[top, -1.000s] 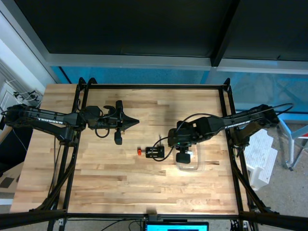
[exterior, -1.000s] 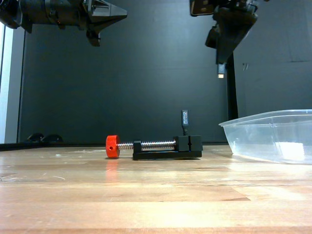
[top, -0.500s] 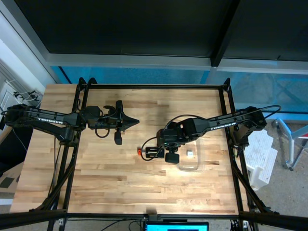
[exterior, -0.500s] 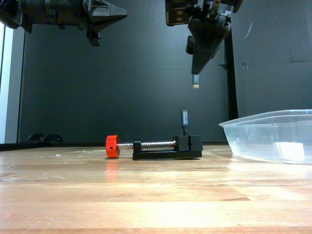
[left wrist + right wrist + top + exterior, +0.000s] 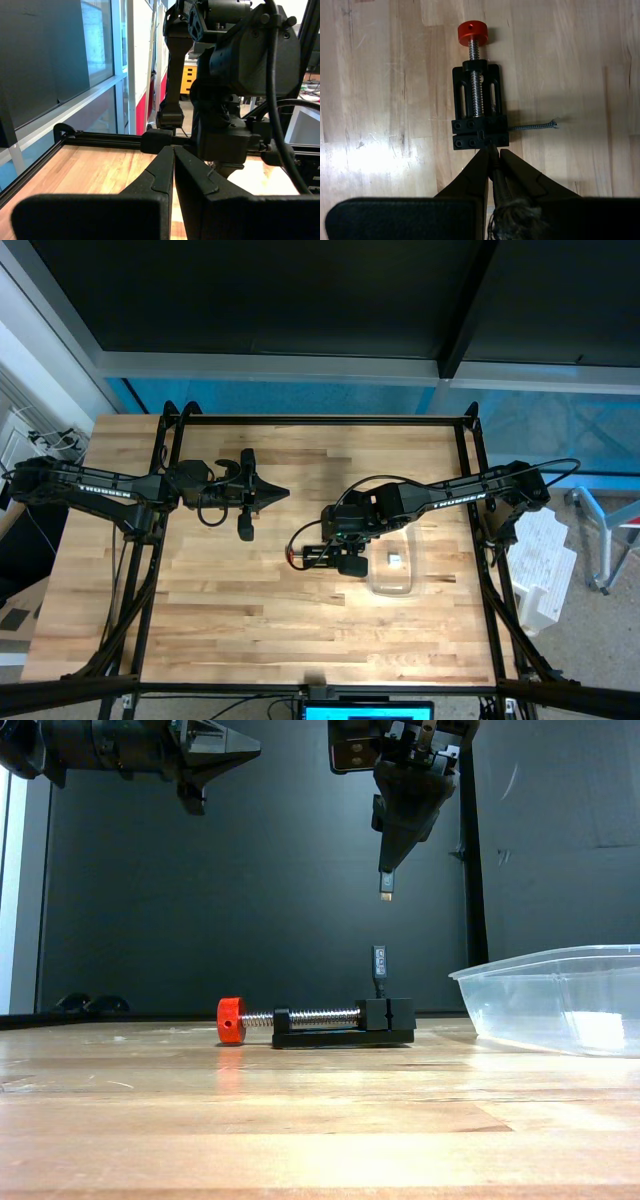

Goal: Pick the usb-c connector and install on the hub

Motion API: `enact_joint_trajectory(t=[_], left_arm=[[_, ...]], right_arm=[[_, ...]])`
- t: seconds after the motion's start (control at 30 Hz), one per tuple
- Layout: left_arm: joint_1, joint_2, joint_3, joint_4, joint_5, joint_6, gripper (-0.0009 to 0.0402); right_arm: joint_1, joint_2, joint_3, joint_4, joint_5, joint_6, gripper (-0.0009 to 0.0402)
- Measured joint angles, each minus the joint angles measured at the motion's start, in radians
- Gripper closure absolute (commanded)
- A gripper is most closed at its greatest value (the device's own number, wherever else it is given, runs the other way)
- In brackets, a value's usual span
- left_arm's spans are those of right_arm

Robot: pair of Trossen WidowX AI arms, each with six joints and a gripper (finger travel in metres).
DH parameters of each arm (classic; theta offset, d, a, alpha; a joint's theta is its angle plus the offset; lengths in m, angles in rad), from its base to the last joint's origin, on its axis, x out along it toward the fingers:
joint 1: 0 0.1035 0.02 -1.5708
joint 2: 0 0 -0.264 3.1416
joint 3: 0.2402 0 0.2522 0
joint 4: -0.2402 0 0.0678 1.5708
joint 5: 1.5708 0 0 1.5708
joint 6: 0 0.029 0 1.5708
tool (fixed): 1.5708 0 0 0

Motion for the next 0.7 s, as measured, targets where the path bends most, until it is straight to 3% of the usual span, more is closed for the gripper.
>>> enact_joint_trajectory(t=[0.7], left_arm=[[0.0, 0.0, 0.0, 0.001, 0.0, 0.0, 0.0393]], right_arm=[[0.001, 0.054, 0.001, 0.024, -0.001, -0.011, 0.0393]])
